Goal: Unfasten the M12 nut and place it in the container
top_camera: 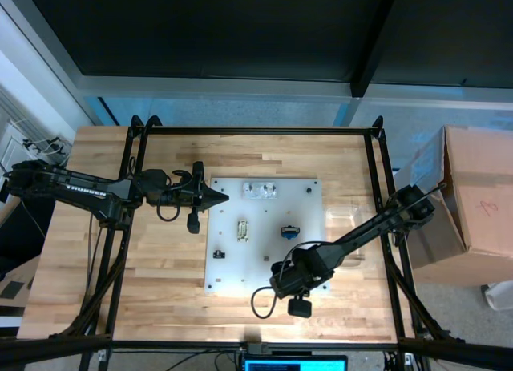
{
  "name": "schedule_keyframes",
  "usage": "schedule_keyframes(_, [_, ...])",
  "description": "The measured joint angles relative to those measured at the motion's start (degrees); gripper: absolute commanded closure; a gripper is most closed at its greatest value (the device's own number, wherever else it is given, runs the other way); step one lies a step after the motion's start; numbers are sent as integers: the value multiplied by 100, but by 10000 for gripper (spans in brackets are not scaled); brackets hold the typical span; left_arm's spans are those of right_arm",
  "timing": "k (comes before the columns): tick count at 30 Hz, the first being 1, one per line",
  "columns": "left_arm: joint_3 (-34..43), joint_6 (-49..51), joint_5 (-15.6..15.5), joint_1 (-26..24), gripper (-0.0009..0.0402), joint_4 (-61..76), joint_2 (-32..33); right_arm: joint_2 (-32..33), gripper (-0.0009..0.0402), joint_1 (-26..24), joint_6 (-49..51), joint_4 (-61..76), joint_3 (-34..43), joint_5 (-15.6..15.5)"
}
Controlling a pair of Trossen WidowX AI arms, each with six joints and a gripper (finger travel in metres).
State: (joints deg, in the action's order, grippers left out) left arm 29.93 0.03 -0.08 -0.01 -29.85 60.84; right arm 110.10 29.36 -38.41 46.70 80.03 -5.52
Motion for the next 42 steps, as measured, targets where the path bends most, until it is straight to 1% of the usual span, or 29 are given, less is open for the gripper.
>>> schedule_keyframes(4, [2,2,0,0,393,-2,0,2,393,-7,17,-11,-11,129])
schedule_keyframes(10, [0,2,0,0,393,0,0,2,394,-15,13,-9,-96,186])
schedule_keyframes(13, [2,0,0,0,393,-4,0,2,394,-9,-4,-9,-96,326])
schedule_keyframes(18, [0,0,0,0,393,-2,0,2,394,-7,-4,17,-103,398])
schedule_keyframes(30, [2,2,0,0,393,0,0,2,394,-9,20,116,-107,433])
schedule_keyframes(31, [2,0,0,0,393,0,0,0,394,-11,74,138,-107,479])
schedule_keyframes(32, [2,0,0,0,393,0,0,-11,393,-11,94,245,-107,667])
schedule_keyframes(33, [0,0,0,0,393,0,0,-28,393,-9,20,468,-107,1150])
schedule_keyframes(34, [2,0,0,0,393,0,0,-37,393,9,-168,761,-76,1770])
schedule_keyframes(35, [2,0,0,0,393,-2,0,-63,394,-2,-319,1019,-26,2179])
schedule_keyframes(36, [2,2,2,0,393,0,0,-101,393,-15,-350,1224,33,2433])
schedule_keyframes(37, [2,2,0,0,393,0,0,-151,393,-28,-339,1335,74,2516])
schedule_keyframes(38, [2,0,2,0,393,0,0,-199,393,-26,-328,1392,101,2522])
schedule_keyframes(42, [0,2,2,0,393,15,0,-293,393,26,-326,1421,103,2260])
